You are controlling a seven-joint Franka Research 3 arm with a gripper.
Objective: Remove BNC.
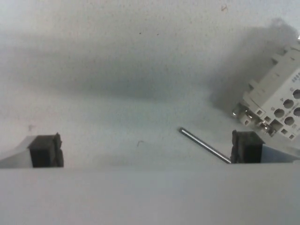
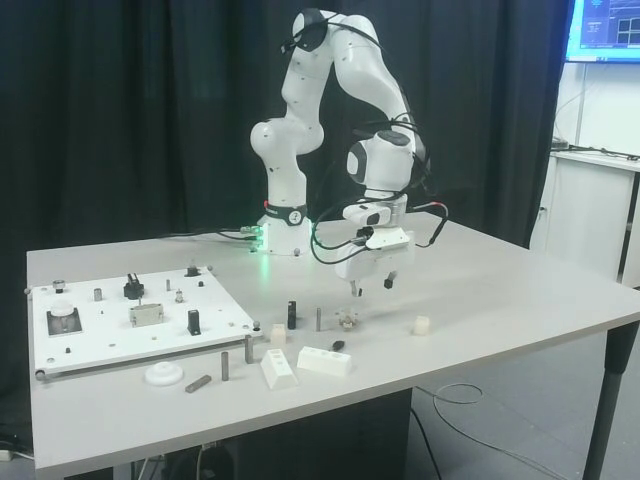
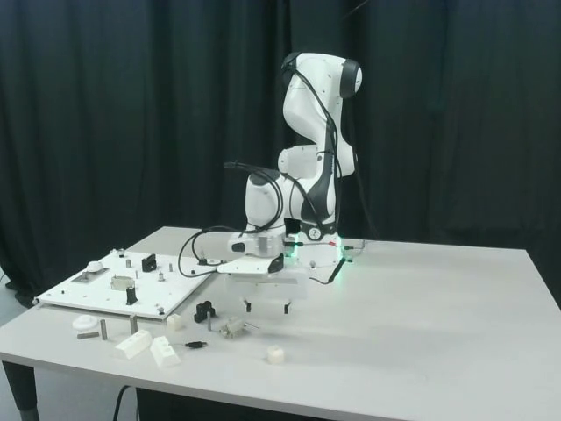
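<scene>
Wrist view, gripper fingers spread wide, holding nothing, above bare grey table, white connector block and thin metal pin beside one fingertip.

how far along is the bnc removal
Nothing looks removed yet. The gripper is open and empty, hovering over bare table beside a white multi-pin connector and a thin metal pin. The white board with mounted parts sits off to the side, unreached. I cannot pick out the BNC, so the grasp and pull remain.
</scene>
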